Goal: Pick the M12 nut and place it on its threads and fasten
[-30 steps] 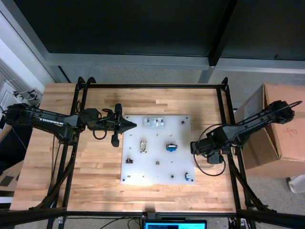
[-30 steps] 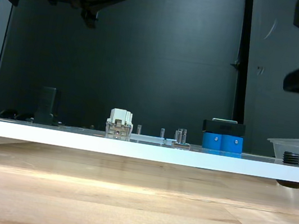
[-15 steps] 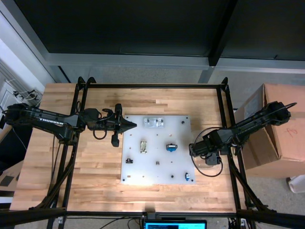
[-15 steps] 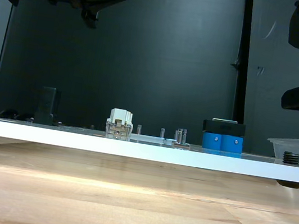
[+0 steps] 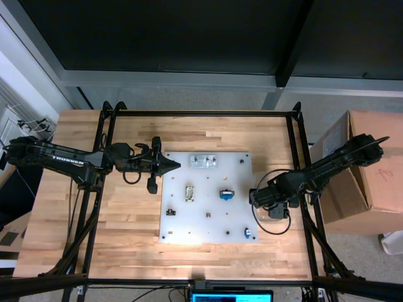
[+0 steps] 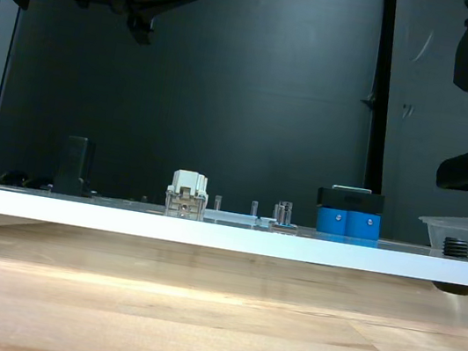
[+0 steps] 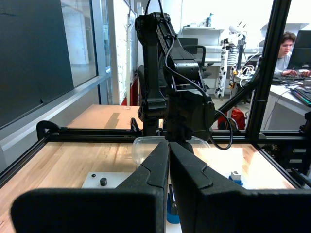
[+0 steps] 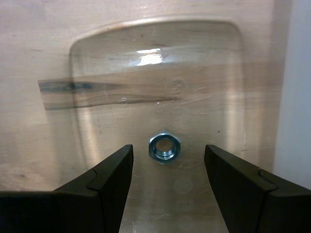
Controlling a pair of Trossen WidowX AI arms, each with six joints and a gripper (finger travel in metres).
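Approach step: right gripper point(image 8: 168, 158), jaws apart, hangs over nut point(image 8: 164, 147) lying flat in clear tray point(image 8: 77, 97), next calling for descent and closing; left gripper point(image 5: 173, 165), jaws together, hovers at board's point(image 5: 189, 228) left edge.

Both arms are matte black throughout. The left arm point(image 5: 63, 160) is a slim, boxy link with white block lettering along its side, and the right arm point(image 5: 327, 160) is of the same build, with a thin black cable point(image 5: 272, 225) looping off it. The left gripper point(image 7: 169, 145) has two broad, wedge-shaped black fingers with flat faces and bevelled edges that taper to a point, and the right gripper point(image 8: 167, 153) shows the same angular black fingers point(image 8: 109, 184), smooth and unmarked.
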